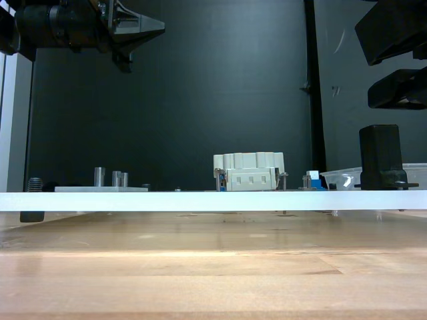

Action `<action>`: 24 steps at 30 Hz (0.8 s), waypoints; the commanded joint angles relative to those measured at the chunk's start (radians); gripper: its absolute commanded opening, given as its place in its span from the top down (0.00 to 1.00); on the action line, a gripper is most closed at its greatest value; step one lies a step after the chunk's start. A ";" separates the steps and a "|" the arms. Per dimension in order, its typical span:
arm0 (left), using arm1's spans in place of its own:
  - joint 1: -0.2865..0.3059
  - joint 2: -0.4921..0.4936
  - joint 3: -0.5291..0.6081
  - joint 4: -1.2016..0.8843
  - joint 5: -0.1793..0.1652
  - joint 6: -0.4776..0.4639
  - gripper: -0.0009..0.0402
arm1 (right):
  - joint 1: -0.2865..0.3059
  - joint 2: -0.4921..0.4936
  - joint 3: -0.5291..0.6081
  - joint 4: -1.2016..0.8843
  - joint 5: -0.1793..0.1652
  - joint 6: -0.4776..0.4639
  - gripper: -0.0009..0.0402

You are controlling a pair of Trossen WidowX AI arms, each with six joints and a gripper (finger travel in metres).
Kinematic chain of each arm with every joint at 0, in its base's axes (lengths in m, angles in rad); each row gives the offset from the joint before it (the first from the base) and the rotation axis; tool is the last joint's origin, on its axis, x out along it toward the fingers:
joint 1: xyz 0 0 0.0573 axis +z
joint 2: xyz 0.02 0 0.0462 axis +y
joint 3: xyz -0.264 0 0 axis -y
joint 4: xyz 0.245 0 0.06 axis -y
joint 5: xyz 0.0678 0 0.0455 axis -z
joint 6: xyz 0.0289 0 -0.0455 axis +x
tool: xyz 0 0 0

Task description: Pick the 16mm bar and install on taskboard

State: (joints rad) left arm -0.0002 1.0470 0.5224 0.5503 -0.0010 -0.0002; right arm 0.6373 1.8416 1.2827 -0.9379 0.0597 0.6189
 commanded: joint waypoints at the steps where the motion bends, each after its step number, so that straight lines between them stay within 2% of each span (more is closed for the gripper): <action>1: 0.000 0.000 0.000 0.000 0.000 0.000 0.98 | 0.000 -0.003 0.001 0.000 0.000 -0.002 0.69; 12: 0.000 0.000 0.000 0.000 0.000 0.000 0.98 | 0.000 -0.043 0.001 -0.019 -0.008 -0.002 0.56; 24: 0.000 0.000 0.000 0.000 0.000 0.000 0.98 | 0.000 -0.119 0.000 -0.054 -0.009 -0.002 0.55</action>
State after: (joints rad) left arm -0.0002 1.0470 0.5228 0.5503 -0.0010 -0.0006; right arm 0.6373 1.7267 1.2827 -0.9924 0.0494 0.6167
